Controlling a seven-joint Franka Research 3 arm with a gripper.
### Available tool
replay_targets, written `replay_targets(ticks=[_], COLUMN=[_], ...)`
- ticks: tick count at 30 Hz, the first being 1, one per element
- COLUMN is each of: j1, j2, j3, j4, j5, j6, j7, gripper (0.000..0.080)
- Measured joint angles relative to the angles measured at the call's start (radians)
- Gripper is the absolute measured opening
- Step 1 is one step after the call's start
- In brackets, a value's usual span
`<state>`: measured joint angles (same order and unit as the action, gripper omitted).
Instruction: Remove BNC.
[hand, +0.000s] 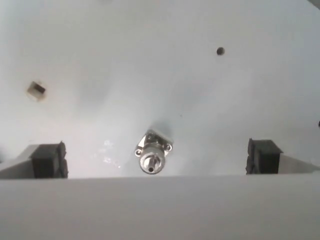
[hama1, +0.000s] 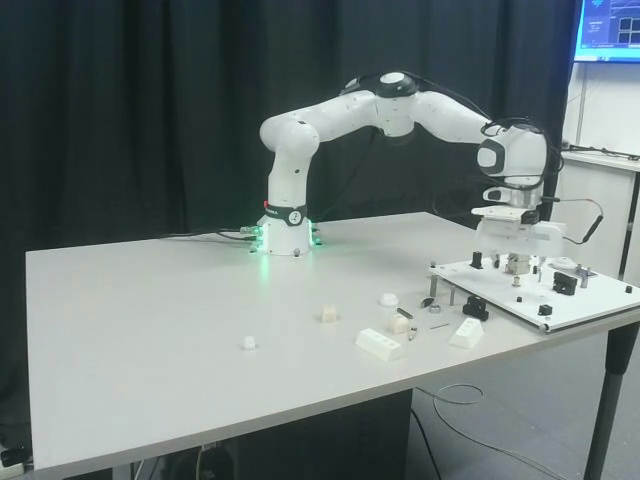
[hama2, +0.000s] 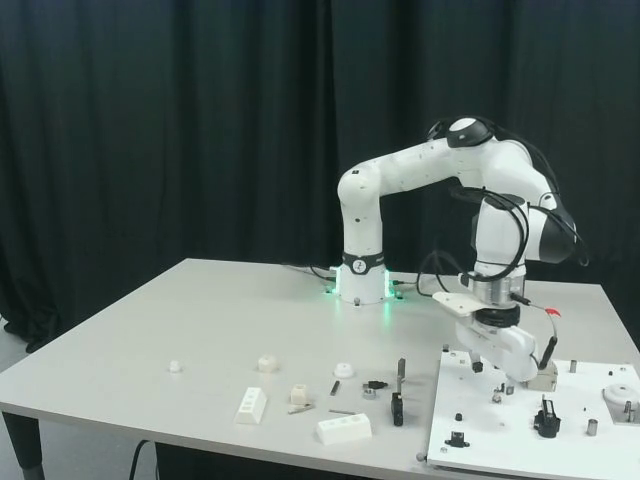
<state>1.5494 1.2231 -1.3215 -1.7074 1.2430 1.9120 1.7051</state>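
Note:
The BNC connector (hand: 152, 154), a small metal barrel on a square flange, stands upright on the white board (hand: 150, 75). My gripper (hand: 155, 159) is open and straddles it; one black fingertip (hand: 48, 160) and the other (hand: 262, 156) sit wide apart on either side, neither touching it. From the room, the gripper (hama1: 508, 263) hangs low over the white board (hama1: 590, 300) at the table's right end. The second room view shows the gripper (hama2: 486, 380) just above the board (hama2: 500, 445). The connector itself is hidden by the hand in both room views.
On the board are a small dark hole (hand: 220, 51), a small block (hand: 36, 89), black fittings (hama2: 545, 418) and pegs (hama2: 592, 427). Loose white blocks (hama1: 380, 344), (hama1: 465, 333) and small black parts (hama1: 474, 308) lie on the grey table beside the board. The arm's base (hama1: 285, 235) stands behind.

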Motion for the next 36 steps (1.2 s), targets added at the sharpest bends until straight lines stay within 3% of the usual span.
replay_targets(ticks=[36], j1=[-0.012], j2=[0.001], j3=[0.048], j4=[-0.002], j5=[0.004], j6=[0.004], j7=[0.003], gripper=[0.08])
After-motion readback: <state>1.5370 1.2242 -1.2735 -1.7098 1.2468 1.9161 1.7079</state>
